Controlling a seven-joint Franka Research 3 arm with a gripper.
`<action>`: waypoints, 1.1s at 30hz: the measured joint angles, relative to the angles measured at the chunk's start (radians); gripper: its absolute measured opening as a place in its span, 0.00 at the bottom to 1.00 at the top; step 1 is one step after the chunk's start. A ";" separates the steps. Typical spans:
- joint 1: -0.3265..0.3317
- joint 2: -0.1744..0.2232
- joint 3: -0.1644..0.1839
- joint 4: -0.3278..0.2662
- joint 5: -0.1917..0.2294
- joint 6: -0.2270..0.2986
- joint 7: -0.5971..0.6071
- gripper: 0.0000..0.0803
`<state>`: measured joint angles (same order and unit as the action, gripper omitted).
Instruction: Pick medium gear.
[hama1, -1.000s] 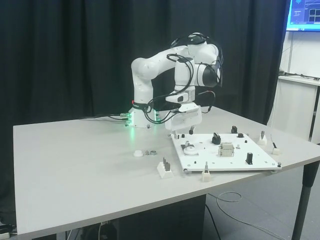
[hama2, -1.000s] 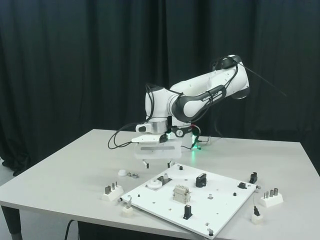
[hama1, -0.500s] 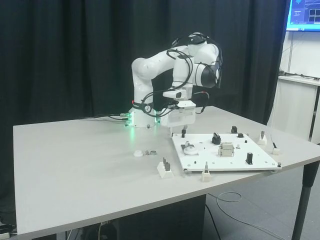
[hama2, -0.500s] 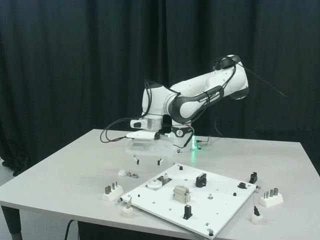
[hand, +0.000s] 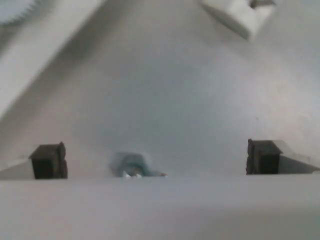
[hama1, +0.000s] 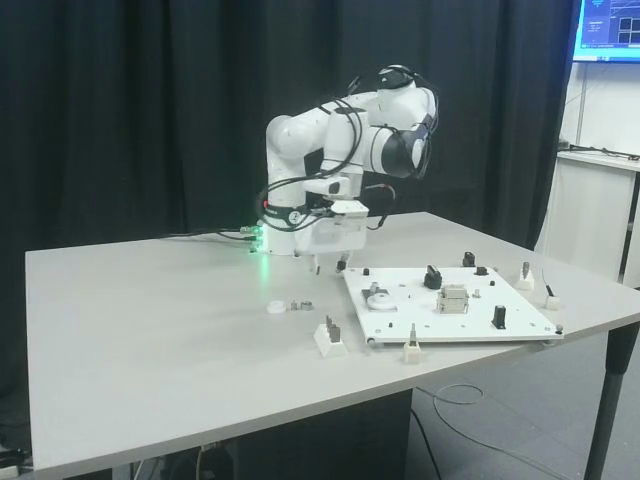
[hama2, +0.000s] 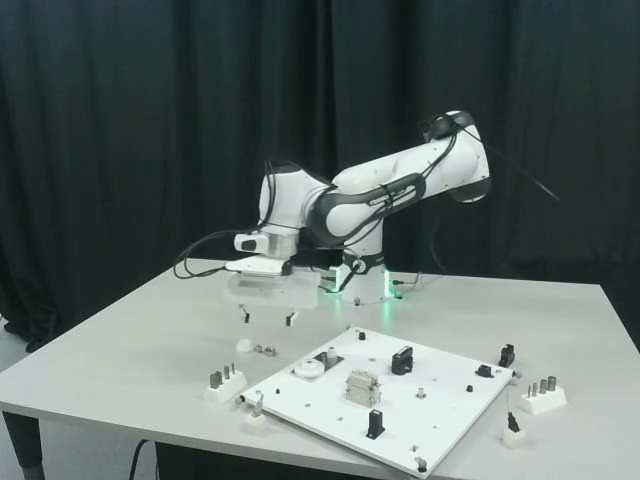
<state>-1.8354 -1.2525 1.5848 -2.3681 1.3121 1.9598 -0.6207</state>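
- Second room view: the white arm (hama2: 400, 185) reaches from its base out over the grey table (hama2: 130, 340), with the gripper (hama2: 266, 318) hanging above the bare tabletop, clear of the white board (hama2: 450, 405).
- Gripper state: the two black fingertips stand wide apart with nothing between them; the wrist view shows the gripper (hand: 155, 160) with one fingertip at each side and open table surface in the gap.
- Task item: the medium gear (hama2: 266, 349) lies flat on the table just beside a white disc (hama2: 243, 345), near the board's edge. It sits below the gripper and apart from it; no contact.
- Wrist view: a small blurred gear (hand: 131, 166) shows on the table between the fingertips, closer to one of them. Its details cannot be made out.
- First room view: the same gear (hama1: 302, 305) and disc (hama1: 275, 307) lie on the table between the arm's base and a white block holding pegs (hama1: 330, 338). The gripper (hama1: 329, 266) hangs over the table just off the board (hama1: 520, 320).
- A white gear (hama2: 309, 370) rests on the board near its corner closest to the loose parts.
- Green light glows at the arm's base (hama1: 258, 240).
- Black curtain (hama2: 120, 130) closes the background.
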 joint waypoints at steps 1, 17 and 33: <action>-0.010 -0.001 0.001 0.001 0.000 0.000 -0.008 1.00; -0.159 -0.021 0.040 0.004 0.001 -0.036 -0.136 1.00; -0.242 -0.039 0.102 0.004 0.034 -0.052 -0.247 1.00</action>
<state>-2.0777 -1.2916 1.6865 -2.3642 1.3465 1.9081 -0.8677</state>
